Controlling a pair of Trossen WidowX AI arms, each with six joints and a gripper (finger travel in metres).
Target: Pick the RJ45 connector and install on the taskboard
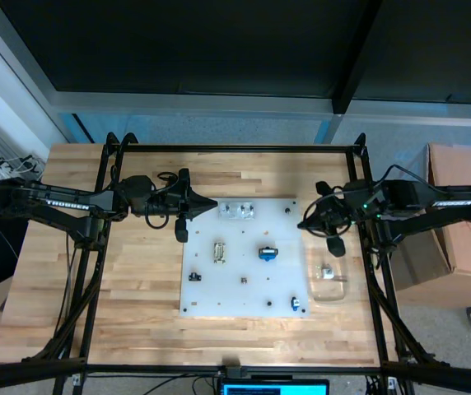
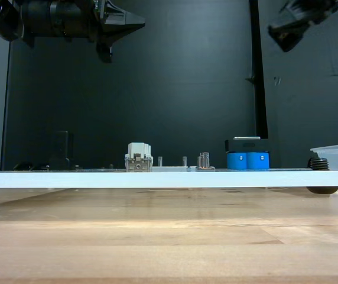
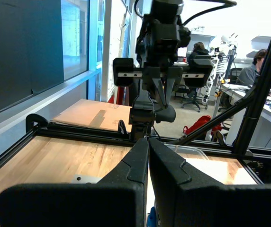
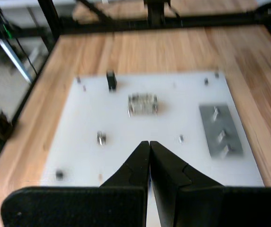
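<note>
The RJ45 connector [image 1: 328, 271], a small pale piece, lies free in a clear tray [image 1: 338, 290] just right of the white taskboard [image 1: 235, 284]. My right gripper [image 1: 304, 224] hangs high over the board's right edge, behind the tray and apart from the connector; its fingers [image 4: 140, 163] are pressed together with nothing between them. My left gripper [image 1: 209, 202] hovers high over the board's back left corner, and its fingers [image 3: 138, 158] are also closed and empty. In the low view both the left gripper [image 2: 138, 23] and the right gripper [image 2: 278, 32] sit well above the board [image 2: 157, 178].
On the board stand a cream connector block [image 1: 218, 252], a blue part [image 1: 268, 253], a metal plate [image 1: 238, 211] and a small blue piece [image 1: 296, 304]. A black frame [image 1: 235, 149] rings the wooden table. A cardboard box [image 1: 458, 222] stands off the right edge.
</note>
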